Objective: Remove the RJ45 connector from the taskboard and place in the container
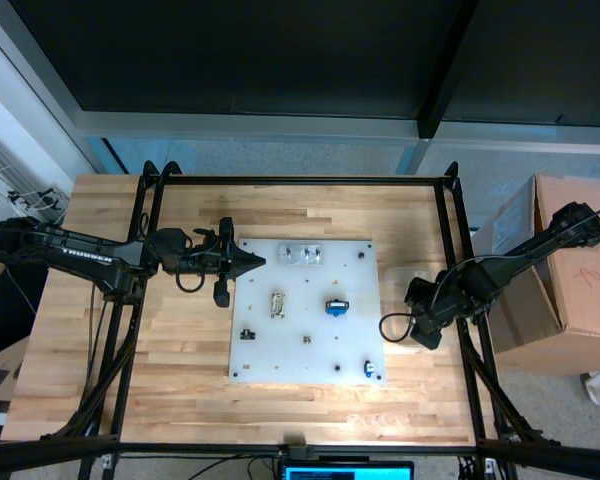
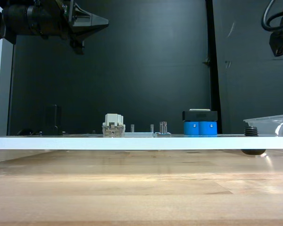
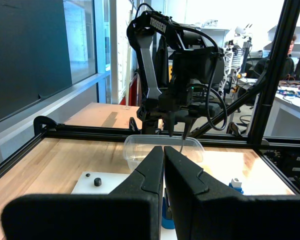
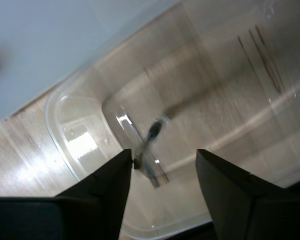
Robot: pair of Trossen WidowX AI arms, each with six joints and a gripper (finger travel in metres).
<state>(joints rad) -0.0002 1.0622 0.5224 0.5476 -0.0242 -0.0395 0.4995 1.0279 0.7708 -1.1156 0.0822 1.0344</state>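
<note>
The RJ45 connector (image 4: 146, 152), a small clear plug with a dark end, lies free inside the clear plastic container (image 4: 75, 145), clear of the taskboard. My right gripper (image 4: 163, 156) hangs open directly over it, holding nothing. From above, the right gripper (image 1: 427, 322) sits just off the right edge of the white taskboard (image 1: 305, 350). My left gripper (image 1: 252, 262) is shut and empty, raised over the board's left edge and pointing right. Its fingers (image 3: 152, 167) are pressed together, aimed at the container (image 3: 140, 150) beneath the right arm. At table level the container (image 2: 270, 123) stands at the right.
On the board stand a beige connector (image 1: 277, 303), a blue block (image 1: 336, 306), a small blue part (image 1: 368, 368) and a clear piece (image 1: 302, 255) near its far edge. A black frame (image 1: 300, 181) rings the table. A cardboard box (image 1: 570, 290) sits at the right.
</note>
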